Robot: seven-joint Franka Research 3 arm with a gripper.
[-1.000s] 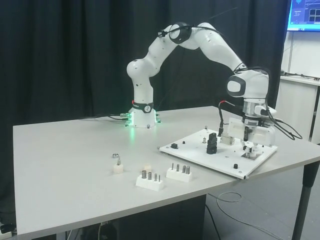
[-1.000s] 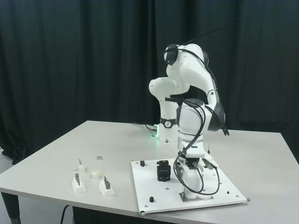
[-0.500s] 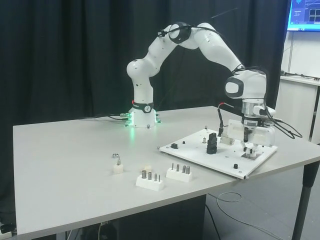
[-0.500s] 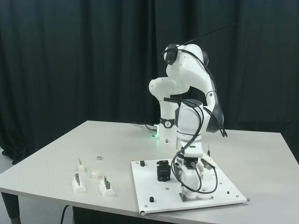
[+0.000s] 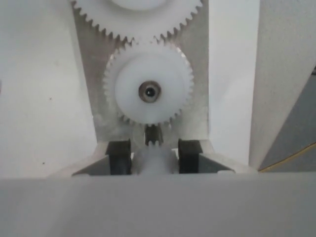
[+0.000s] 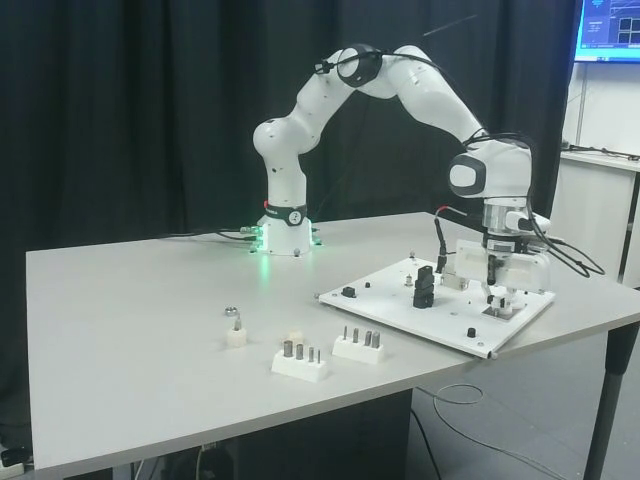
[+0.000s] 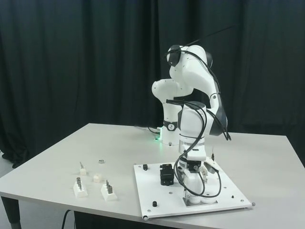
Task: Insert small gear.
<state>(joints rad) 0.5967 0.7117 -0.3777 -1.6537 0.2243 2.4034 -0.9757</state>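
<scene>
**Small gear held at the gear plate**

The white arm reaches down over the white board at the near right part of the grey counter. Its gripper hangs low above the recessed grey plate in that board. In the wrist view the two black fingers stand either side of the small gear and are clamped on it; the gear is white and toothed. It sits just beside the rim of a medium gear, which is already seated on a metal shaft. Past the medium gear, a large gear meshes with it. Whether the small gear touches the medium gear's teeth cannot be told.

On the same board a black fixture stands upright left of the gripper. Farther left on the counter lie two white peg holders, and a small white stand carrying a metal piece. Green light glows at the arm's base.
</scene>
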